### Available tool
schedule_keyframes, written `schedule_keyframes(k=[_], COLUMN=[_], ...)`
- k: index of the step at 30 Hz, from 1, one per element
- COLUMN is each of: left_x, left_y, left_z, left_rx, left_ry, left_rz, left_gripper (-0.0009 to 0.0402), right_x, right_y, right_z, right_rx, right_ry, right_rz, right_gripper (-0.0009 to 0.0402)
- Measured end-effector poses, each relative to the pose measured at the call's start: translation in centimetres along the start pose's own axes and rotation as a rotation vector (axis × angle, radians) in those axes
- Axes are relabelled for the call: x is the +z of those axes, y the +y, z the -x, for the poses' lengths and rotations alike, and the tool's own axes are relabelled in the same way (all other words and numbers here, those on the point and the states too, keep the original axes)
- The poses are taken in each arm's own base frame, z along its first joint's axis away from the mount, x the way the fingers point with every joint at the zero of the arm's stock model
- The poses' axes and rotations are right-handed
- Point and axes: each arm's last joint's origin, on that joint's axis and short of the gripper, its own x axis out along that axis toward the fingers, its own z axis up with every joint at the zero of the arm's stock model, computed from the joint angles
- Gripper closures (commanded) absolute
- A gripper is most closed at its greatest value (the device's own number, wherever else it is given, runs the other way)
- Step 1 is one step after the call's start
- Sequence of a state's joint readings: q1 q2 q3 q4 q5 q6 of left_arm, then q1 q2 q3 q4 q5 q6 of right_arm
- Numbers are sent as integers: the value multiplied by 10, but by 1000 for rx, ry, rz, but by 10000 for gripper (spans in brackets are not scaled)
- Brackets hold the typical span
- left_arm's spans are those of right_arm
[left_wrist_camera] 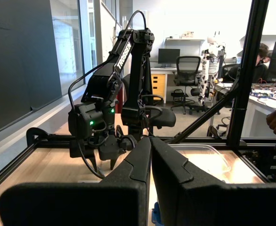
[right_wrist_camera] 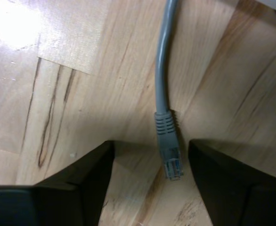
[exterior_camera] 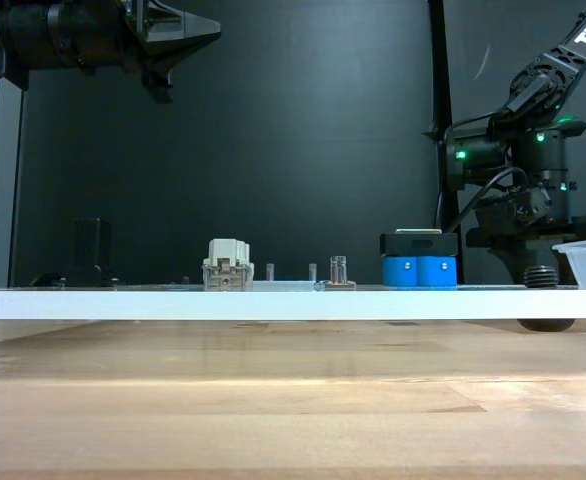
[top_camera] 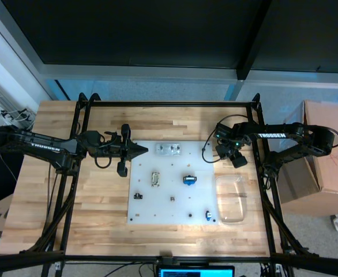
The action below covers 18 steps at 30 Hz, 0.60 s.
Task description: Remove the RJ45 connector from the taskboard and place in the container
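Two black arms reach in over one wooden table, with one white board flat between them. On the left, the left gripper hangs high over the board's left edge, its angular black fingers pressed together into a wedge. The board carries a beige block and two blue pieces, one near its middle and one by its near right corner. Right of the board, the right gripper points down at bare wood, jaws spread wide. The single RJ45 connector lies free on the wood between them, touching neither. Its ribbed grey boot and clear plug point back toward the gripper's base, and its round grey cable trails away past the fingertips. One clear plastic container with rounded corners sits just nearer.
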<state>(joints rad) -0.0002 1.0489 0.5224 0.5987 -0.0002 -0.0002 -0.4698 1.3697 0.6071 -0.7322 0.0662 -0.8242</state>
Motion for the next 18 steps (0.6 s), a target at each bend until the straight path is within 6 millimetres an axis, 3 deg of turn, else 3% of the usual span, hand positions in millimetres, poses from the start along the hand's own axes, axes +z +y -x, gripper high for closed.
schedule_keyframes(k=[12, 18], left_x=[0, 0], left_y=[0, 0], left_z=[0, 0], left_rx=[0, 0], left_ry=[0, 0], left_rz=[0, 0], left_gripper=[393, 393], right_x=[3, 2], right_y=[-4, -4], right_z=[0, 0], right_rx=[-48, -43], right_ry=[-22, -18], right_rz=[-11, -12], right_gripper=[393, 391])
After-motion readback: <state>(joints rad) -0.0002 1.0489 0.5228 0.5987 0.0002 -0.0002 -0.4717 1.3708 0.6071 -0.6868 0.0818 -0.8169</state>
